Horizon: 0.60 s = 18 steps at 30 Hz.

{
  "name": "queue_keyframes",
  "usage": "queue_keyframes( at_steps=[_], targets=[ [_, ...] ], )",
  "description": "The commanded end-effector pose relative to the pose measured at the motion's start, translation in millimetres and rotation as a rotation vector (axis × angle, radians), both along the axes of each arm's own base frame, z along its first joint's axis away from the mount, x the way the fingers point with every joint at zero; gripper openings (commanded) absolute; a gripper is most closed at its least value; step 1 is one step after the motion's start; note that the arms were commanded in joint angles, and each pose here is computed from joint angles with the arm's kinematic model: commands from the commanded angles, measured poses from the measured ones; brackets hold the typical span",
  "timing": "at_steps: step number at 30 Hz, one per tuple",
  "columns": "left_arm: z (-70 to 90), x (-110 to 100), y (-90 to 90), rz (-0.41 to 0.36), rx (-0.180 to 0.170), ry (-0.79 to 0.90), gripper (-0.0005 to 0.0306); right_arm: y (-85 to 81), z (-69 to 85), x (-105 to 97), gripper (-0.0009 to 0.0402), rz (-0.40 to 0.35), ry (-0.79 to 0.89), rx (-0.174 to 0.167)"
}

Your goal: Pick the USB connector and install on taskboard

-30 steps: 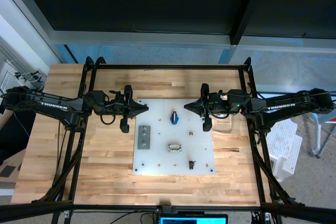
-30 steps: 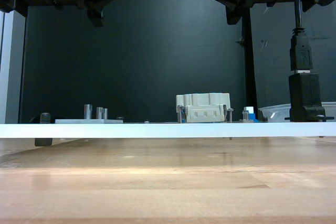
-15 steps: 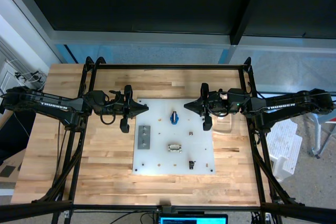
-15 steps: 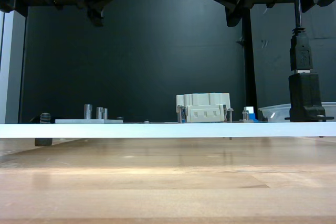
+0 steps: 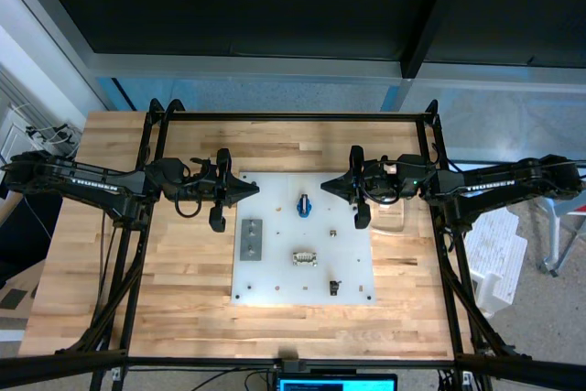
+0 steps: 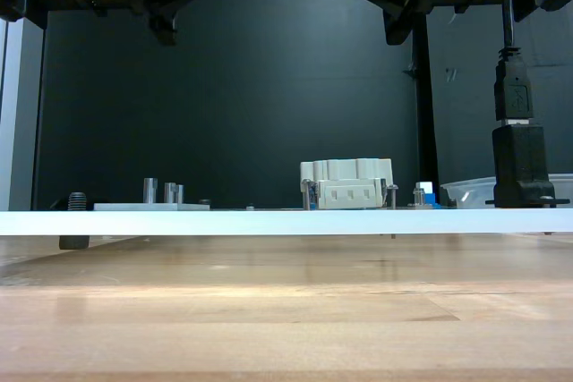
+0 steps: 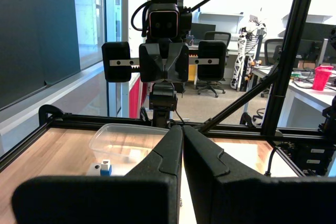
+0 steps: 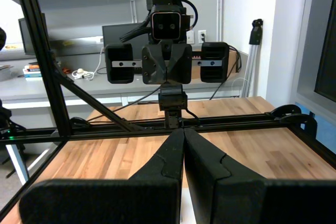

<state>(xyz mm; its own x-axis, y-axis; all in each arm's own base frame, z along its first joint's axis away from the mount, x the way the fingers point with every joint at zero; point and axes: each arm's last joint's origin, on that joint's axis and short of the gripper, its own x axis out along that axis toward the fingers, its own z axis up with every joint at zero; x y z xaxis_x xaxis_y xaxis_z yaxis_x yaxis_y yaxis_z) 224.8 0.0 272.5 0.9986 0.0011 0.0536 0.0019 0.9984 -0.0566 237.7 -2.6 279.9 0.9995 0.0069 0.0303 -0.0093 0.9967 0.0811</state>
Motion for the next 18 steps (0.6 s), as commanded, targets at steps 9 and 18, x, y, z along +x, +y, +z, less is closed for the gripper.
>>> queue_keyframes(
  at_steps=[9, 18],
  targets=[
    [0.0, 0.0, 0.0, 0.0, 0.0, 0.0, 0.0, 0.0, 1.1, 0.3, 0.0, -0.002, -0.004, -0.013],
    [0.0, 0.0, 0.0, 0.0, 0.0, 0.0, 0.0, 0.1, 2.5, 0.6, 0.0, -0.001, -0.008, -0.012]
  ],
)
